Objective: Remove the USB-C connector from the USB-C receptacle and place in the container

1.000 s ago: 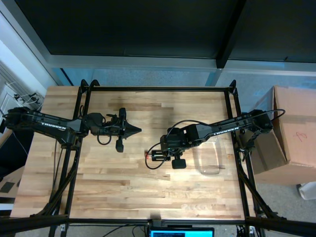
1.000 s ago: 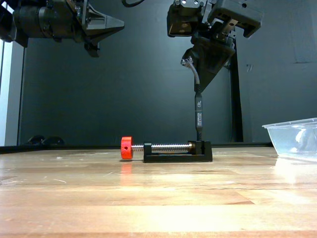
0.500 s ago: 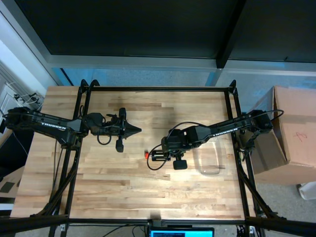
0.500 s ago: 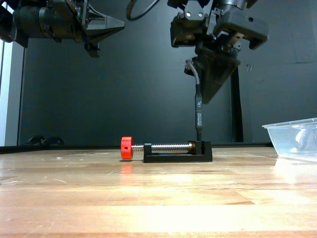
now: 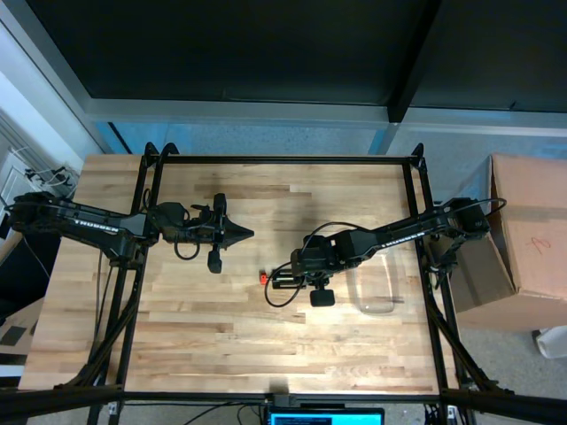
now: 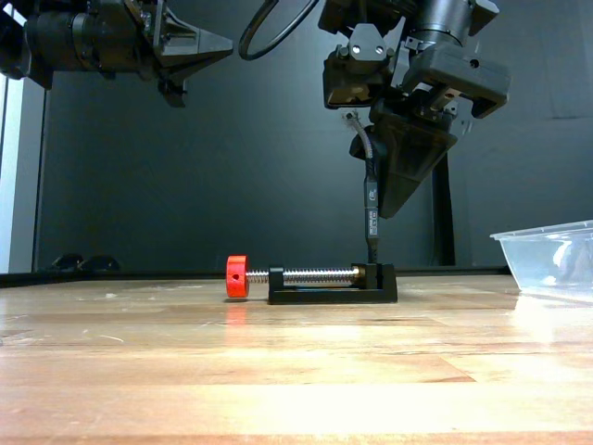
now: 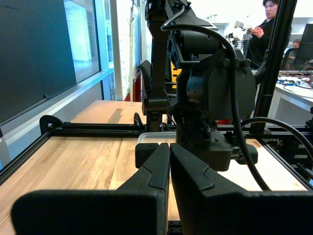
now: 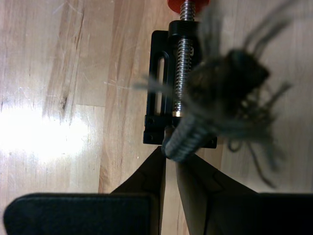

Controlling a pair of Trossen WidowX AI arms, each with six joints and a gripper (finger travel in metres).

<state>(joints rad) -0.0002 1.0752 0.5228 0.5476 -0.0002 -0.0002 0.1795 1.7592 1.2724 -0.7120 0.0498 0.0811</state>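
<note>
A black clamp (image 6: 332,289) with a red knob (image 6: 237,276) at one end of its screw lies flat on the wooden table (image 6: 278,371). The USB-C connector (image 6: 372,221) stands upright at the clamp's end opposite the knob. Its lower tip is down in the clamp's end block, so it is not clear of its seat, and its braided cable rises straight above the clamp. The right gripper (image 6: 389,209) points down above that same end of the clamp. Its tip is just beside the connector's upper body, on the side away from the knob. In the right wrist view the braided cable sits right at the gripper's tip, over the clamp's end block. Whether this gripper clasps the connector or merely sits against it cannot be told from any view. The left gripper (image 6: 224,42) hangs high above the table, level and pointing toward the clamp, well apart from it on the knob side. Its fingers (image 7: 156,166) are pressed together with nothing between them. A clear plastic container (image 6: 547,243) rests on the table well beyond the clamp's connector end.
</note>
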